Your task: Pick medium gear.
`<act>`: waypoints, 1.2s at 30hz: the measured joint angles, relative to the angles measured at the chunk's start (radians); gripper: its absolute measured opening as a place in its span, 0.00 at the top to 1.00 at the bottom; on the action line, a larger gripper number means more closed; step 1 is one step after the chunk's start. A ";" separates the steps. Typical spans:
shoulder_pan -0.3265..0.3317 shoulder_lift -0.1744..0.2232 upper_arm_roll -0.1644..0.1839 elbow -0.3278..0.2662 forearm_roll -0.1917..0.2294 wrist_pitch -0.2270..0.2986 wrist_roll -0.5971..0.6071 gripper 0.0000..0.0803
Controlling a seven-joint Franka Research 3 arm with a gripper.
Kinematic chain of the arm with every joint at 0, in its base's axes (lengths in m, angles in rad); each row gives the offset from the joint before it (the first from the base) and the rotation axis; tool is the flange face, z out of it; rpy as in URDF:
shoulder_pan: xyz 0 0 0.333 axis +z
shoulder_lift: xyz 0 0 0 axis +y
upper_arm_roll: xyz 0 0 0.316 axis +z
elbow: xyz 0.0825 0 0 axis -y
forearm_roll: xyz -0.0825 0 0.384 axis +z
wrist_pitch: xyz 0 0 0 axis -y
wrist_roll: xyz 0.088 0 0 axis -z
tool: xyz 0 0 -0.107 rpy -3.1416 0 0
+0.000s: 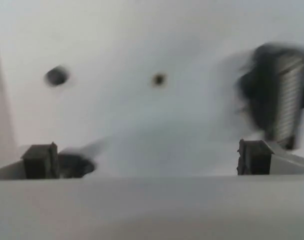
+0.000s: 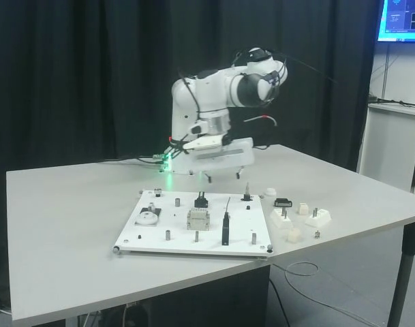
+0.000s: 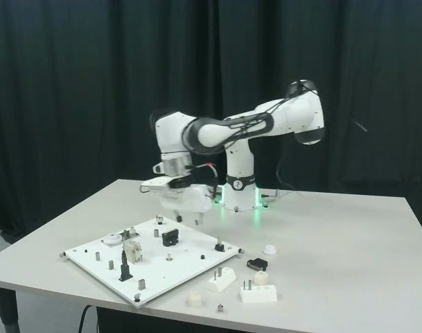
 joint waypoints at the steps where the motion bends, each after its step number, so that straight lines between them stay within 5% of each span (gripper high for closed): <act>1: 0.021 0.000 0.000 -0.006 0.000 0.001 0.018 0.00; 21: 0.387 -0.024 0.016 -0.089 -0.027 0.101 0.346 0.00; 36: 0.541 -0.039 0.104 -0.092 -0.024 0.190 0.527 0.00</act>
